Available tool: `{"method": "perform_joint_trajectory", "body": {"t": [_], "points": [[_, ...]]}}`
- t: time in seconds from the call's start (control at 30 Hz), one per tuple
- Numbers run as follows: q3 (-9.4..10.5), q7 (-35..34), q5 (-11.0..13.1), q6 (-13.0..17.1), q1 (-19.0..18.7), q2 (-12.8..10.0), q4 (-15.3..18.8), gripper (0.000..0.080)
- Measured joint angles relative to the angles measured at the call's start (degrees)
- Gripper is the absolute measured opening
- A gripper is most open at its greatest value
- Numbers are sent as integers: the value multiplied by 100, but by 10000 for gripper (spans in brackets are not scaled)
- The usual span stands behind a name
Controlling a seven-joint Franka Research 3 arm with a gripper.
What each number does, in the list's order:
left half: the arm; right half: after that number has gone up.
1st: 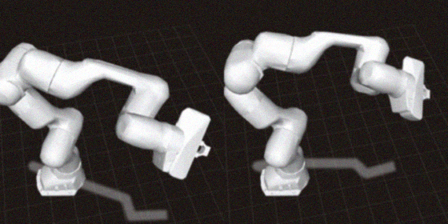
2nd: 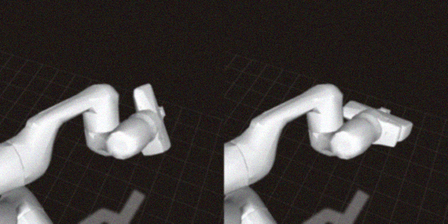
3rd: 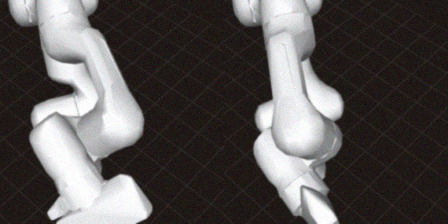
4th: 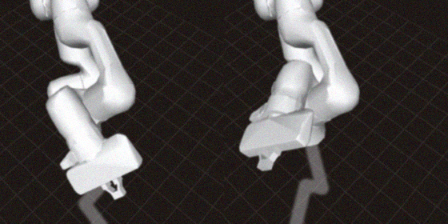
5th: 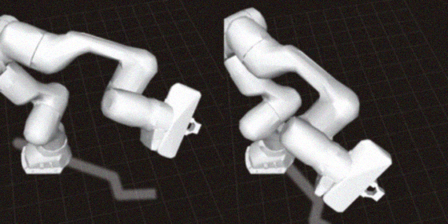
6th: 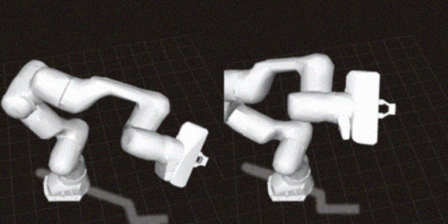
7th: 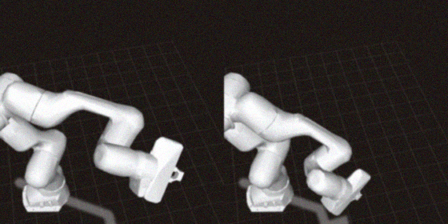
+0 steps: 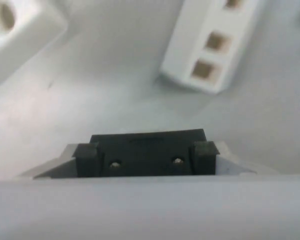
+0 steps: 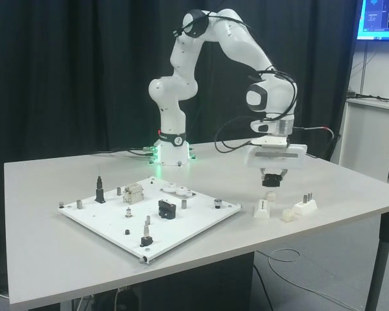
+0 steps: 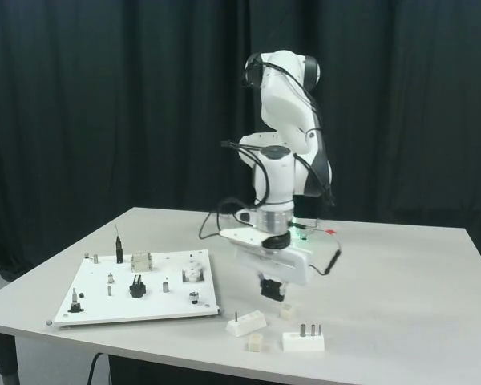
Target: Insert D-SUB.
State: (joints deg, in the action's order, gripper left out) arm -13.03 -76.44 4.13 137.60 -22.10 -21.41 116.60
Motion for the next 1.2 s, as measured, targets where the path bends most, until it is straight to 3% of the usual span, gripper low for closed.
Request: {"method": "perform_joint_trajectory", "body": {"t": [0.43,0.63,1.2], "points": [[-630,-680,-221,-130,32,125,-191,389],[-820,-717,-295,-174,177,142,-313,389],[-941,-885,-345,-321,1025,142,-754,389]]}}
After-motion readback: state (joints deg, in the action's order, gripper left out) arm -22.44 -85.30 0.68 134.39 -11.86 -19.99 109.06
